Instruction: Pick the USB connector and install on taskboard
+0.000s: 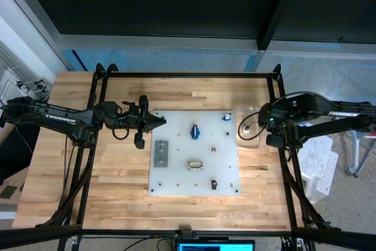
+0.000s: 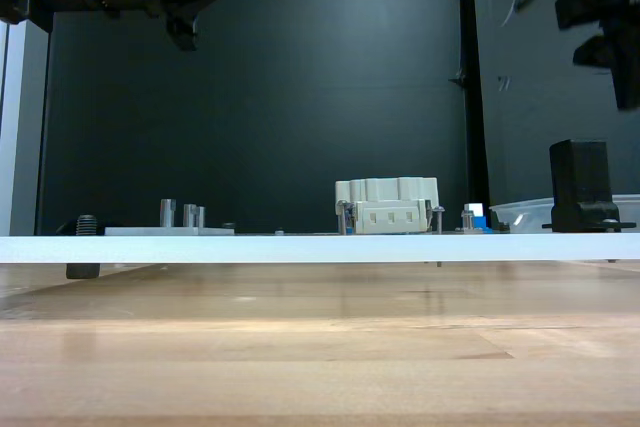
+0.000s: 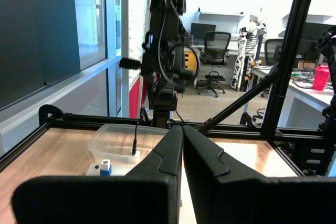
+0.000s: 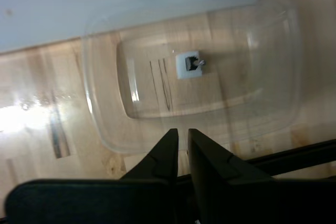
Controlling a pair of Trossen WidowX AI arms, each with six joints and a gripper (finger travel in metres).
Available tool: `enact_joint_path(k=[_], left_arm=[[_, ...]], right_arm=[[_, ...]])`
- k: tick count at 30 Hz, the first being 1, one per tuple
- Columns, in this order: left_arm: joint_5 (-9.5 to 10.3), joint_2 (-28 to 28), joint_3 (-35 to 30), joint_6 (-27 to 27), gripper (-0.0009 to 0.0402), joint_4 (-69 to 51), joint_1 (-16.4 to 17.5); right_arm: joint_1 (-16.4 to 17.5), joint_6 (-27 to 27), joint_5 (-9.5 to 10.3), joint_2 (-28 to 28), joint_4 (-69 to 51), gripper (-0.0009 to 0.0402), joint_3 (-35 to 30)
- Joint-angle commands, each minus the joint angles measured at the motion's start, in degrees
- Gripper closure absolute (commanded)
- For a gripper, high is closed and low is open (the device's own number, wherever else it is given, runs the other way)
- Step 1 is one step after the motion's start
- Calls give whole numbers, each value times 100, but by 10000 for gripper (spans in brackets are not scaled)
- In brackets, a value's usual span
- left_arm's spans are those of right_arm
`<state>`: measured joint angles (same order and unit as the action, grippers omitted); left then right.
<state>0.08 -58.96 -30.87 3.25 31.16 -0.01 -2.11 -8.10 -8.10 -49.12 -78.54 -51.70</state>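
I have the left gripper [image 1: 161,121] pressed together, high over the taskboard's [image 1: 176,174] edge; the right gripper [image 4: 182,132], likewise closed, hangs above a clear tray [image 4: 100,124] just beside it. I can't spot the USB connector.

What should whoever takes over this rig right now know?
Left gripper: shut, empty, raised at the left edge of the board.
Right gripper: shut, empty, above the clear tray right of the board.
The black socket sits near the board's front edge.
The tray shows only a white cube; I can't spot the USB plug in any view.
Done: nothing that shows. Left: find the plug, grasp it, seat it on the board.
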Motion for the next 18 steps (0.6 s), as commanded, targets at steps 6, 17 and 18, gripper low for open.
enact_joint_path(k=[6,17,18], left_arm=[[-2,0,0,-2,393,2,0],[-2,0,0,-2,393,2,0],[-2,0,0,-2,393,2,0]], right_arm=[[-518,304,66,-212,728,289,579],[-1054,1215,221,-898,1226,260,590],[-1093,1224,232,-951,1314,260,595]])
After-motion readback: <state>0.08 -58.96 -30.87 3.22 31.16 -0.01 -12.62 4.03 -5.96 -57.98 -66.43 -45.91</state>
